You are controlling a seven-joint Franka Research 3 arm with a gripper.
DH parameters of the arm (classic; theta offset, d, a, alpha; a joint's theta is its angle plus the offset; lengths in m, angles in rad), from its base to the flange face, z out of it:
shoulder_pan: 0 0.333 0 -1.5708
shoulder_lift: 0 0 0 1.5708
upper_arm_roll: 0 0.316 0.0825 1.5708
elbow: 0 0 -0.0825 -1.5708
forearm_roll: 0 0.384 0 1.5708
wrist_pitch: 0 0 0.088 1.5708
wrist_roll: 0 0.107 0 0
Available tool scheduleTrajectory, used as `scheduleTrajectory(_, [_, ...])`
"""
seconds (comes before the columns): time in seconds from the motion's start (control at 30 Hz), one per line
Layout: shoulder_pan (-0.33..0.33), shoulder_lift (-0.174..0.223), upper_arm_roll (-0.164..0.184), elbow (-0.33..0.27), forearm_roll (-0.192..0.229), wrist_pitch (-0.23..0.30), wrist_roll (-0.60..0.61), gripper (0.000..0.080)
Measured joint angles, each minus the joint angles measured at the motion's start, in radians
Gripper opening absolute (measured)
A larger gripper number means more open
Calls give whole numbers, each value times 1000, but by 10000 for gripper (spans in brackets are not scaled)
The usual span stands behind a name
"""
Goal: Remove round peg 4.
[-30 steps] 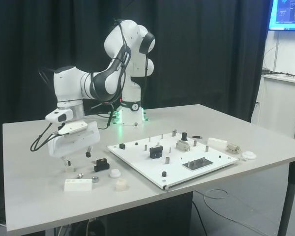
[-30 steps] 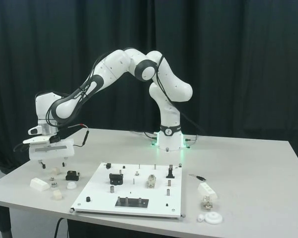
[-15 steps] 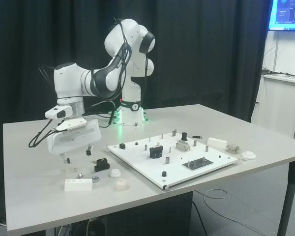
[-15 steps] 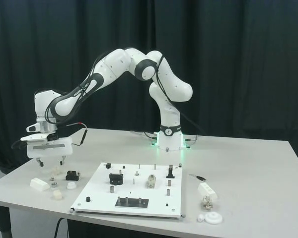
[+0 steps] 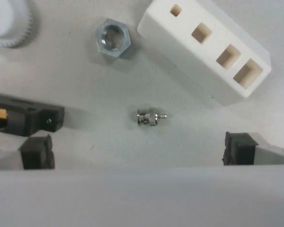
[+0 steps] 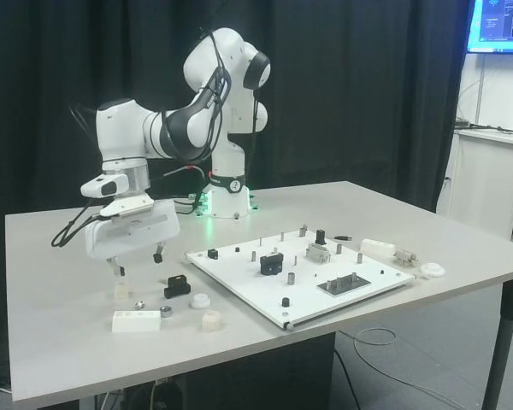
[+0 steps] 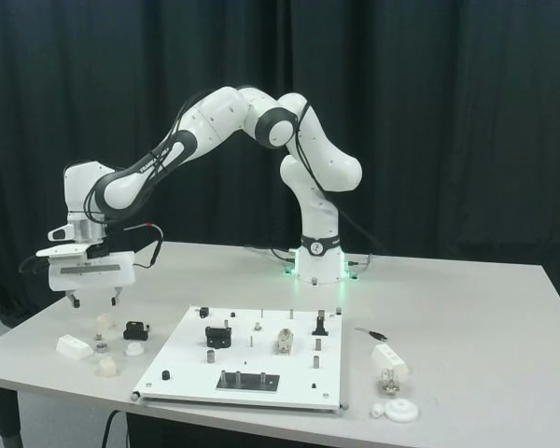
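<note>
My gripper (image 6: 138, 262) (image 7: 93, 300) hangs open and empty above the loose parts to the side of the white board (image 6: 239, 266) (image 7: 182, 369). In the wrist view its black fingertips (image 5: 36, 152) stand wide apart around bare table. A small metal peg-like piece (image 5: 150, 117) (image 6: 139, 304) lies flat on the table just beyond the gripper (image 5: 137, 150). Several short pegs stand upright on the board; I cannot tell which is round peg 4.
Near the metal piece lie a hex nut (image 5: 112, 38) (image 6: 165, 310), a white block with square holes (image 5: 206, 47) (image 6: 137, 321) (image 7: 75, 346), a white gear (image 5: 9, 28) and a black part (image 5: 26, 118) (image 6: 177, 285). More white parts (image 6: 378, 248) sit beyond the board's other side.
The gripper has risen from just above the table and drifted slightly toward the arm's base. Its fingers stay open and carry nothing. The loose parts have not moved.
</note>
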Motion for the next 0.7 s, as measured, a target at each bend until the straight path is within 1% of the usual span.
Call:
scheduleTrajectory(0.4, [1,-11,-2,0,0,-11,65,800])
scheduleTrajectory(0.7, [12,-18,-2,0,0,-14,147,800])
